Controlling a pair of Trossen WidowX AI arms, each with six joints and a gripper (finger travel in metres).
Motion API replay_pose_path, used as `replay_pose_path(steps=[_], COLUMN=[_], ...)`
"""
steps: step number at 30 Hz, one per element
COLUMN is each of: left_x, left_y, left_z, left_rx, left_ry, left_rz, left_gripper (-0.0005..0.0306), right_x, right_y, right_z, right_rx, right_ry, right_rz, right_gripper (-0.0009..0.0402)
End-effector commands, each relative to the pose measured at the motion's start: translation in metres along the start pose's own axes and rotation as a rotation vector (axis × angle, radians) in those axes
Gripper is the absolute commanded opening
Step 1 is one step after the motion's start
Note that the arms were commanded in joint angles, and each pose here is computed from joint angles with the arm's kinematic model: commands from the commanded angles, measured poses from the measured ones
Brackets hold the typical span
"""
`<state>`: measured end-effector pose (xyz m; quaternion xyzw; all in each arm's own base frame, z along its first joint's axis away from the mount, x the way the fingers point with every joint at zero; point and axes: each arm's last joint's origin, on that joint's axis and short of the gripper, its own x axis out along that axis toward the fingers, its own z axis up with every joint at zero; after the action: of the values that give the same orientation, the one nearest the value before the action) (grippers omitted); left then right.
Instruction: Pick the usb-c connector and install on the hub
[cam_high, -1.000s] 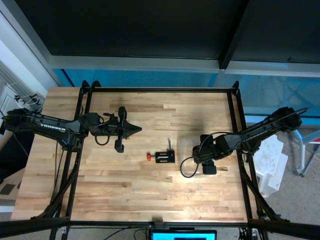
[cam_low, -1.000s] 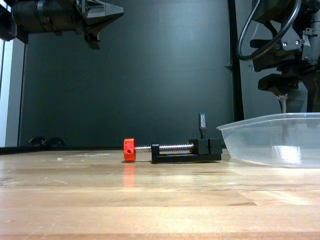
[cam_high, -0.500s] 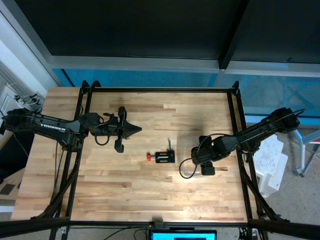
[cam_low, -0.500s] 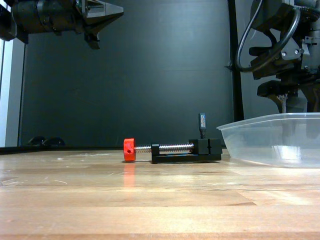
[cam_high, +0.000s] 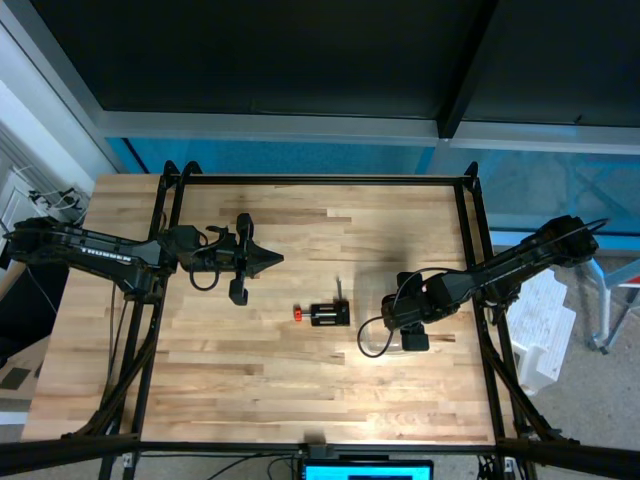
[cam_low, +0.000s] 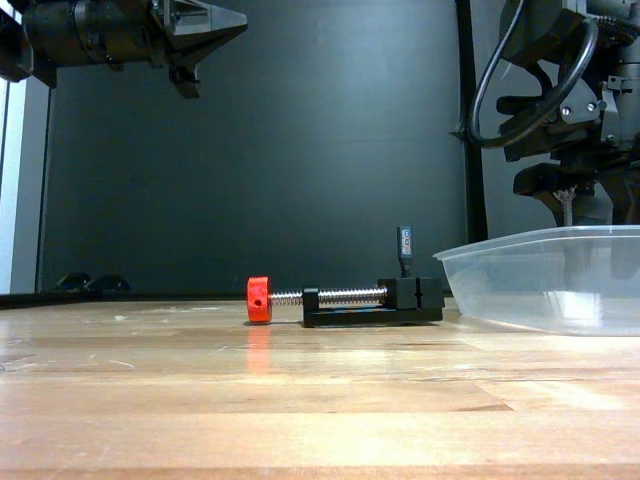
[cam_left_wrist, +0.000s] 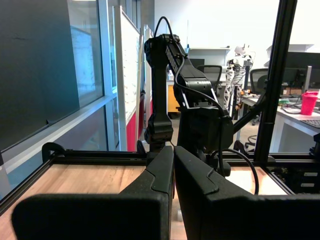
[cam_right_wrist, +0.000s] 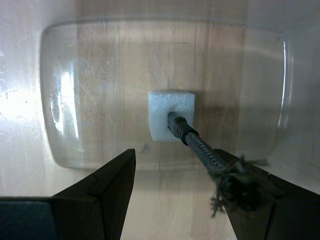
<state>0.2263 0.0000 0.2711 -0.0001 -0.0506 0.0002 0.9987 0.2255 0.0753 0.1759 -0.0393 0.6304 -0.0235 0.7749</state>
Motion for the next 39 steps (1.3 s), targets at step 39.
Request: replay_pose_path(steps=[39], left_x=[0.0], left_y=[0.0], left_z=[0.0001], left_rx=[0.0], left_ry=[0.0], left_rz=[0.0], left_gripper=[0.0], right_x=[-0.0001], right_y=[0.0002], right_z=[0.0004], right_rx=[0.026], right_ry=[-0.003], right_rz=[0.002], right_gripper=[0.0212])
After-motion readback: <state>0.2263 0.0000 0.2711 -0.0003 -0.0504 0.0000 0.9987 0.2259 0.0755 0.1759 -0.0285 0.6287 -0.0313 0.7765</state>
